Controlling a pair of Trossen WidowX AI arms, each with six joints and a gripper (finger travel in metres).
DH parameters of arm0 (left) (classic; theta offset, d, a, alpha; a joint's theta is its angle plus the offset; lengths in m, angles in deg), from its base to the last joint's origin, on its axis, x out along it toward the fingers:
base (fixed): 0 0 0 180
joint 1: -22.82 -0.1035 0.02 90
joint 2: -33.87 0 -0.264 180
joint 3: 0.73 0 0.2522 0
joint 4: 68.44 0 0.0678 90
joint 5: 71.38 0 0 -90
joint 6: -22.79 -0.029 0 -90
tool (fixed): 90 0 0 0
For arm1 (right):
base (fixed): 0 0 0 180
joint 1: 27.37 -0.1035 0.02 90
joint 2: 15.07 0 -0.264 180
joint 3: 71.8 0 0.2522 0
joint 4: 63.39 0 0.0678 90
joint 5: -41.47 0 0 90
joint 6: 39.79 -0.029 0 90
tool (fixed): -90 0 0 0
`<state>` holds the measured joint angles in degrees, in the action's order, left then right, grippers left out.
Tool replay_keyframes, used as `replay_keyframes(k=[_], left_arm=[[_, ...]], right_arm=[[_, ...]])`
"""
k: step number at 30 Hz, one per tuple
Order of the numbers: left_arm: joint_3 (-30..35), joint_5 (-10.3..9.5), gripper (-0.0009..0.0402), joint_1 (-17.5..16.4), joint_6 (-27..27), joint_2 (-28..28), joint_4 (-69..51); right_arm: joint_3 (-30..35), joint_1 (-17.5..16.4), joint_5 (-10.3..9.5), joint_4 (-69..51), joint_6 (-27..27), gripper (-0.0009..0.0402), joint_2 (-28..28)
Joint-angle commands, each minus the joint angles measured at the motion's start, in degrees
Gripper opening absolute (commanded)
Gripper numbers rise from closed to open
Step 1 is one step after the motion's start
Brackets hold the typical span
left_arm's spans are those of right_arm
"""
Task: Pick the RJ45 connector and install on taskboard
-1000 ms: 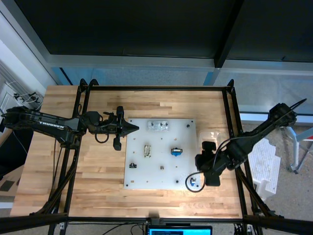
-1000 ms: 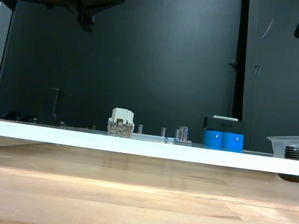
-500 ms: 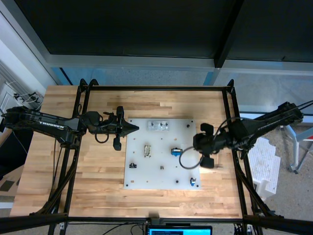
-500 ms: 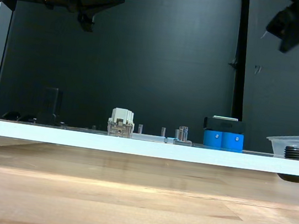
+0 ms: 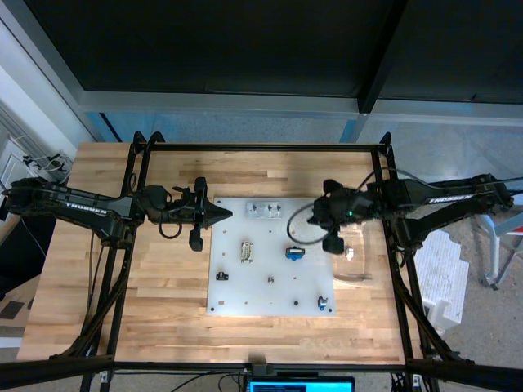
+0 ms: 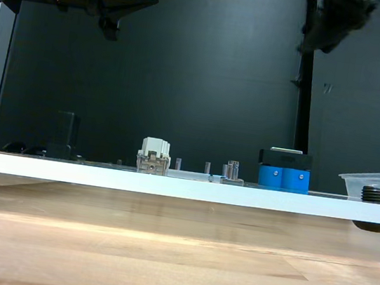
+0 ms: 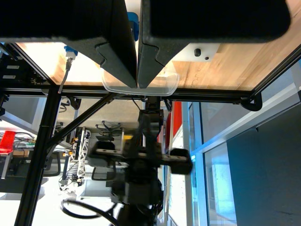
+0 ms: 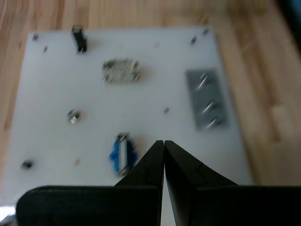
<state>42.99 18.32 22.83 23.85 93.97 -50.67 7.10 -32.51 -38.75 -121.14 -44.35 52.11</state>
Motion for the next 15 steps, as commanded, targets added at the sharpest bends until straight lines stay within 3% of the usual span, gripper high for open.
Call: replay_keyframes(k=[1,4,8,12,15], left_arm=[[0.00,0.02,0.0000,0.00,0.00,0.02,0.00],[0.00,0.02,0.0000,0.00,0.00,0.00,0.00],[0.00,0.02,0.0000,0.00,0.00,0.00,0.00],[0.00,0.02,0.0000,-0.02,0.00,0.02,0.00],[0.00,0.02,0.0000,-0.02,0.00,0.02,0.00]], right_arm=[[-0.31,4.02,-5.01,4.39,5.16,0.0000,0.00],[-0.83,7.19,-9.46,9.62,7.67,0.0000,-0.02],[-1.75,9.22,-10.34,16.00,9.68,0.0000,-0.02],[-4.15,9.86,-15.80,24.48,9.44,0.0000,-0.15],[-6.45,9.92,-15.19,30.36,9.31,0.0000,-0.63]])
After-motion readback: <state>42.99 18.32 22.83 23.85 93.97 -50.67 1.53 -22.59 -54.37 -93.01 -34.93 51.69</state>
